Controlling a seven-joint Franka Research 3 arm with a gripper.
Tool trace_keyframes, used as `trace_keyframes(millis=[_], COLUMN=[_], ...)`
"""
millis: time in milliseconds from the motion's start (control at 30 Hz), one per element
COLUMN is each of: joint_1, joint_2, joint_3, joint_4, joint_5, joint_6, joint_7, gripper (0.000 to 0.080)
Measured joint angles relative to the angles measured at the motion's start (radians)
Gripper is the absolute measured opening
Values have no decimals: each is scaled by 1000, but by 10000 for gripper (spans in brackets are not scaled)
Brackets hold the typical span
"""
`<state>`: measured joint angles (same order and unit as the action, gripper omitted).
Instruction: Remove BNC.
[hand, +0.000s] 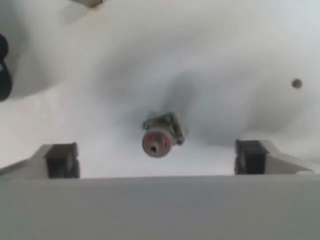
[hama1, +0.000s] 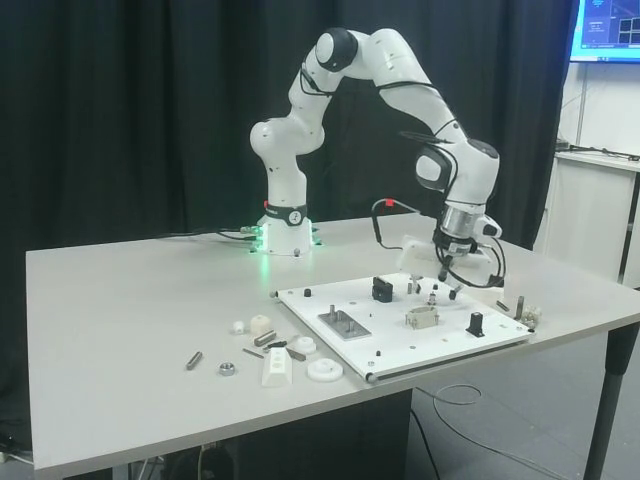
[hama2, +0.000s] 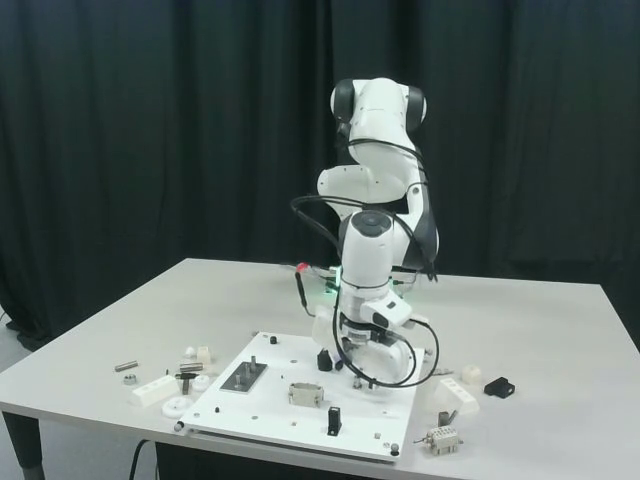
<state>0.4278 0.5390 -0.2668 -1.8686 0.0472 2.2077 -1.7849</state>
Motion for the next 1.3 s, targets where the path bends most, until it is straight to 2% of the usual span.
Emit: trace_keyframes(millis=[133,167,600,900,1100,1300], joint_1=[-4,-6,-34,-53,-60,-64], joint_2=[0,0,-23,-56,-77,-94], joint_3=[0,0,0,0,-1,-3], joint_4=[31,40,119,141,151,156], joint_5=[-2,-2,-21,-8,21,23], joint_6=[-39,-49,-141,-176,-200,-211], joint_7=[46,60,289,632,808,964], gripper=[652,763,790,800,800,800])
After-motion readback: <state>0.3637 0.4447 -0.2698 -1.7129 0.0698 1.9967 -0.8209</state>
